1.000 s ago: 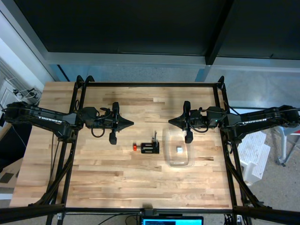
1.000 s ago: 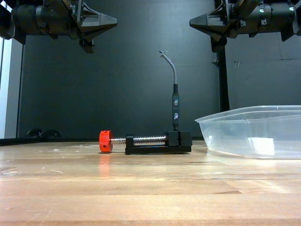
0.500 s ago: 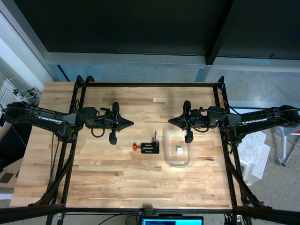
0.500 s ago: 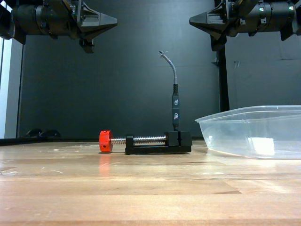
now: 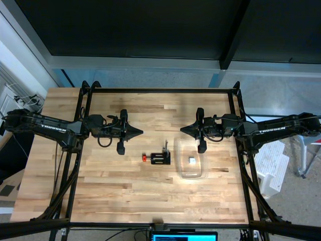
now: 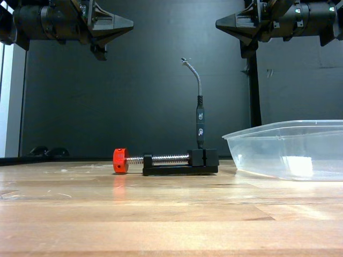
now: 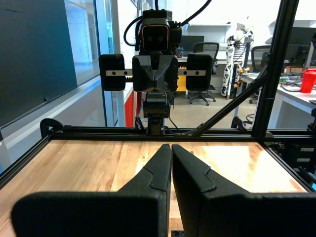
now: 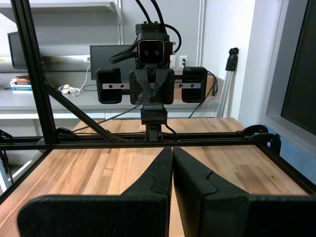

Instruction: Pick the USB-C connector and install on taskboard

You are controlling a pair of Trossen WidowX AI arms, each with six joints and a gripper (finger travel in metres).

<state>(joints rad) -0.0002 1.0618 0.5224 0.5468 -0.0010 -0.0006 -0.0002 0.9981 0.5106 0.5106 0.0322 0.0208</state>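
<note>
Left gripper (image 5: 141, 132): fingers (image 7: 154, 173) pressed together, nothing held; hangs high over the table, pointing inward. Right gripper (image 5: 182, 130): likewise closed and empty, facing it, well apart.

Below, pale wooden table (image 5: 115, 191) inside a black frame (image 5: 160, 91); behind, dark wall panels (image 5: 130, 25); past the frame, an office with a monitor (image 8: 108, 55).

Lower down between the two tips, the taskboard (image 6: 179, 163): black block, silvery screw, orange-red knob (image 6: 120, 160) at its left end. Upright in the block's right end, the USB-C connector (image 6: 199, 123): dark grey, with a braided silvery tail curling leftward on top.

Just right, a clear tray (image 6: 284, 147) holding a small white square piece (image 5: 192, 160).

Both arms stretched level from the table's edges, wrists horizontal.
</note>
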